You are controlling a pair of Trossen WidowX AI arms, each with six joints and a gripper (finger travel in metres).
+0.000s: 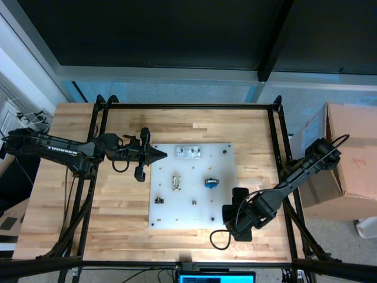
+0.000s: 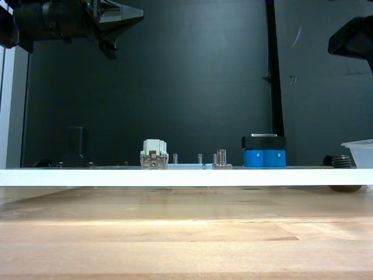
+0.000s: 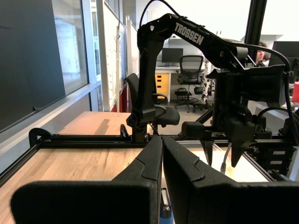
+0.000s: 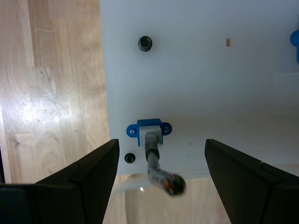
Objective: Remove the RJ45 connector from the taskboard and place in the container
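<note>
The RJ45 connector (image 4: pixel 150 138) sits plugged in its blue socket near a corner of the white taskboard (image 4: pixel 210 93). Its short grey cable stub (image 4: pixel 163 179) rises toward the camera. My right gripper (image 4: pixel 161 142) hangs open above it, one finger on each side and neither touching. From above, the right gripper (image 1: pixel 235 204) covers the connector at the board's (image 1: pixel 182 212) near right corner. The clear container (image 1: pixel 252 184) stands just right of the board, and its wall (image 2: pixel 359 153) shows at table level. My left gripper (image 1: pixel 159 155) hovers shut and empty over the board's left edge, fingers (image 3: pixel 154 158) pressed together.
The board carries a silver part (image 1: pixel 189 152), a white connector (image 1: pixel 175 183), a blue block (image 1: pixel 211 183) and two small fittings (image 1: pixel 159 200). A black frame rail (image 1: pixel 188 106) rings the wooden table. A cardboard box (image 1: pixel 347 159) stands beyond the right edge.
</note>
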